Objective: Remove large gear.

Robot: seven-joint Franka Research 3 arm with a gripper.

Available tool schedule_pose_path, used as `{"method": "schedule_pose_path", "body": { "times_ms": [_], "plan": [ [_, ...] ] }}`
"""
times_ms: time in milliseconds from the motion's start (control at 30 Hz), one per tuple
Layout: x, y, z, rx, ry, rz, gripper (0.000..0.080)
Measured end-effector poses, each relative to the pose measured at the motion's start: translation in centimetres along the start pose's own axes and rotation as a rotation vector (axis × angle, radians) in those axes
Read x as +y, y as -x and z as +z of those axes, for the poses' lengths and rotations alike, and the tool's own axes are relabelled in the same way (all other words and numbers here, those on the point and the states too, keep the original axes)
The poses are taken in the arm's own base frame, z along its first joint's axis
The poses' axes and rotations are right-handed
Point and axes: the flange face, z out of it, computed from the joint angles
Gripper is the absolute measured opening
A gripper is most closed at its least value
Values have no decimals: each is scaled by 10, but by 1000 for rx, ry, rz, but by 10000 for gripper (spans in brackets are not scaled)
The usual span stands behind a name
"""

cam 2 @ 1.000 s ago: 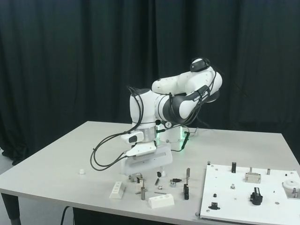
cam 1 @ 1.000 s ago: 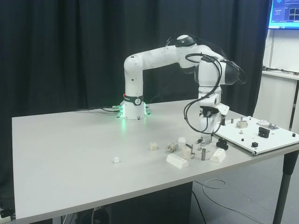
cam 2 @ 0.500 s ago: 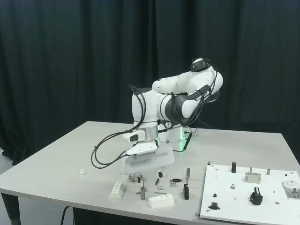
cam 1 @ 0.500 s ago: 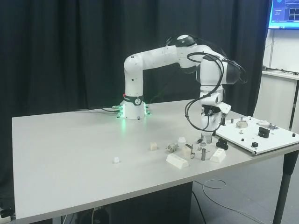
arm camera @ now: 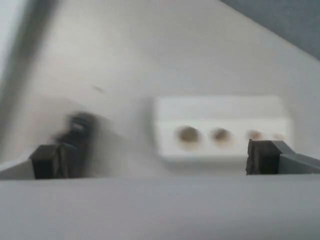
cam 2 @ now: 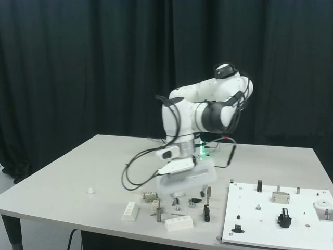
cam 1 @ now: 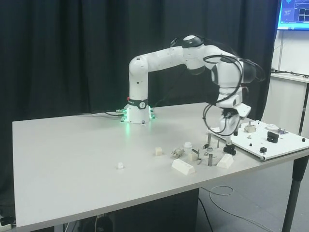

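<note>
Task not started as far as visible: no gear in the hand [arm camera: 156, 160], nothing lifted off the board [cam 2: 270, 229].

Hand state: fingers spread wide, pinching nothing; black, square-edged pads [arm camera: 47, 161] seen in the wrist view with open space between them.

Below the hand, between the spread pads: white rectangular block [arm camera: 220, 127], matte plastic look, row of round holes along one face. Lies flat on the surface [cam 1: 72, 145]. Small black part [arm camera: 80, 125] just beside one pad, too blurred to identify.

Large gear [cam 2: 323, 204]: probably the white round piece at the far corner of the board, well apart from the hand and on the side of the board farthest from it. Teeth not resolvable, so identification is a judgement only. Appears seated on the board.

Board: flat white plate, rigid, with short pegs and a few black fittings on it; its near edge close to the hand.

Surface: smooth grey top, scattered with small white blocks and upright metal pins near the hand.

Left to do: cross over the board, centre on the gear, close on its rim, lift it straight off its post. Smooth round plastic, so slip possible if gripped off-centre.
</note>
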Motion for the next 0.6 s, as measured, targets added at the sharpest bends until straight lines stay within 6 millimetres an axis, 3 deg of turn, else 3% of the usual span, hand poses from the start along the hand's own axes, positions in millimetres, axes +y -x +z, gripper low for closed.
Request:
{"method": "schedule_pose_path", "body": {
  "times_ms": [600],
  "plan": [
    [-146, 59, 26, -52, -21, 135, 800]
  ]
}}
